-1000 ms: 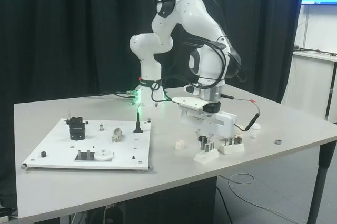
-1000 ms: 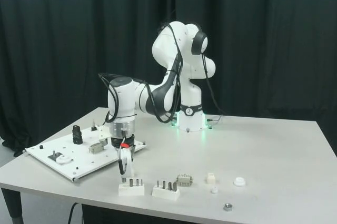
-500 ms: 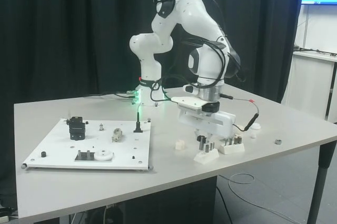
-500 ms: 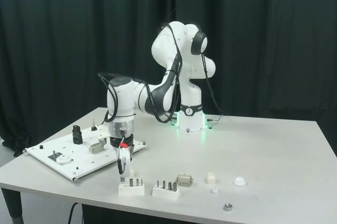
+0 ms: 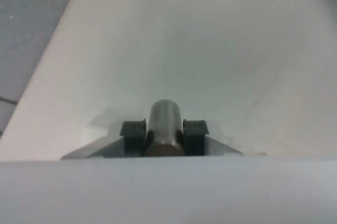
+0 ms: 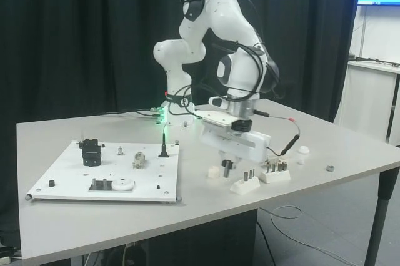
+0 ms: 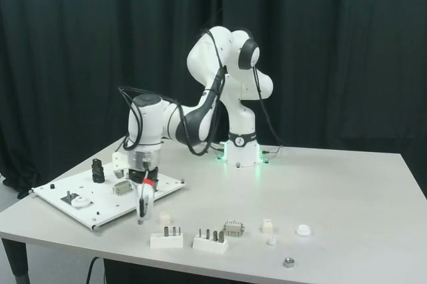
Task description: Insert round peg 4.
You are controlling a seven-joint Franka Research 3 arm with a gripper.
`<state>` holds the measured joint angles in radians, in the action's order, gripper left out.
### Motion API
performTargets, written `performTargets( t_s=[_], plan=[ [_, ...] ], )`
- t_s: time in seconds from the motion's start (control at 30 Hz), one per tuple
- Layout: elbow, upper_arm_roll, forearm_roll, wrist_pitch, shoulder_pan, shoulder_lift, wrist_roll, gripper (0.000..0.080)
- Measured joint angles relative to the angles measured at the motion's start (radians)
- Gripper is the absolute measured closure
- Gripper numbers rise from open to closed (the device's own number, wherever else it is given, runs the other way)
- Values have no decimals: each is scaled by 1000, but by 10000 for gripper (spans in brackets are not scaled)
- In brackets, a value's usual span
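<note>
My gripper [image 5: 164, 135] is shut on a grey round peg [image 5: 164, 126], which stands upright between the two black fingertips [image 5: 133, 132]. In the first room view the gripper [image 6: 226, 165] hangs with the peg just above the table, between the white assembly board [image 6: 69, 172] and the white peg holder [image 6: 245, 184]. The second room view shows the gripper [image 7: 141, 214] to the left of that holder [image 7: 166, 239], near the corner of the board [image 7: 100, 214]. Two short pegs still stand in the holder.
A second white holder [image 6: 275, 174] with pegs stands beside the first. A small white block [image 6: 214, 172] lies close to the gripper. The board carries a black block [image 6: 92, 152], a white gear [image 6: 124, 184] and a black post [image 6: 163, 152]. A connector [image 7: 233, 229], white cap [image 7: 303, 231] and nut [image 7: 288, 263] lie nearby.
The gripper has lifted the peg out of the white holder and carried it toward the assembly board. The arm has swung with it.
</note>
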<state>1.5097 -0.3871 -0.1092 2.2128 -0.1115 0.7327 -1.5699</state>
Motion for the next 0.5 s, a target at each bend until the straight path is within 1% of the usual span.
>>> performTargets(
  t_s=[0.13,0.23,0.33,0.5],
  plan=[
    [0,2,38,-4,30,-9,35,658],
    [0,2,56,-11,57,-18,69,658],
    [0,2,64,-22,85,-28,112,658],
    [1,2,64,-42,133,-48,198,658]
  ],
)
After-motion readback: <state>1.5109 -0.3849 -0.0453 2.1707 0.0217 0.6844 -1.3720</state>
